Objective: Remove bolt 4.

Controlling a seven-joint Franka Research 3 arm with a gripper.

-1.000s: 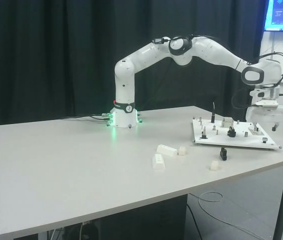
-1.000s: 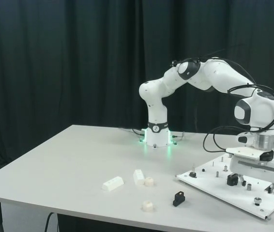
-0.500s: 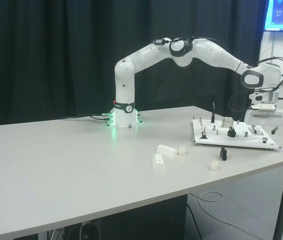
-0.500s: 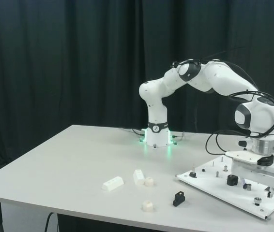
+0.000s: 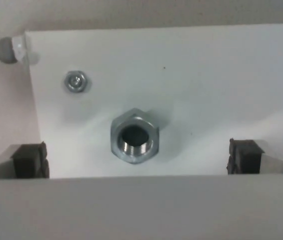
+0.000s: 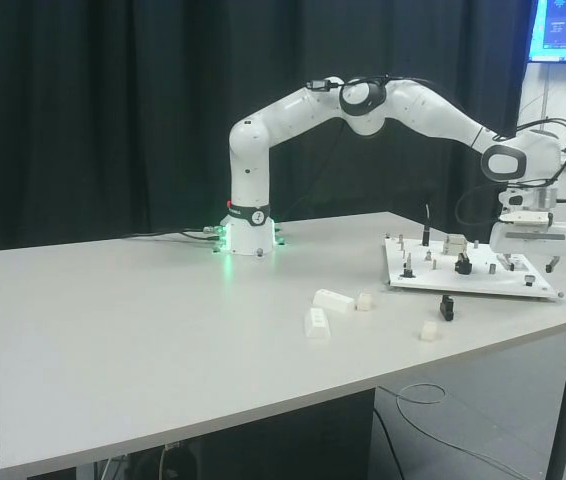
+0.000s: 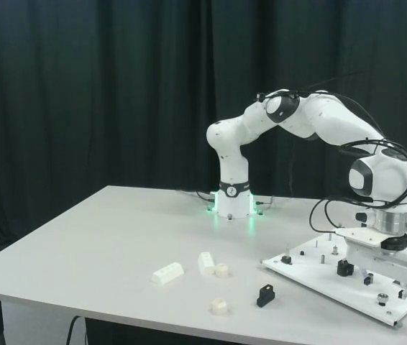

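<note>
A large grey hex-headed fitting (image 5: 134, 136) with a hollow, threaded middle stands on the white board (image 5: 206, 90), close to one corner of it; it is probably bolt 4, though nothing visible marks its number. Near it, nearer that corner, sits a smaller bolt head with a washer (image 5: 76, 81). A small grey foot (image 5: 4, 50) pokes out under the board's corner.

The jaws (image 5: 136, 159) stand wide open, the two black fingertips (image 5: 30, 160) well apart on either side of the hex fitting and holding nothing.

From the room, the white arm (image 6: 363, 100) reaches out from its green-lit base (image 6: 246, 238) across the grey bench (image 6: 163, 310), elbow high, with the wrist turned straight down over the far end of the board (image 7: 333, 284). The hand hangs just above the board's surface. Several white blocks (image 7: 167, 273) and a small black piece (image 7: 264, 295) lie on the bench beside the board.
</note>
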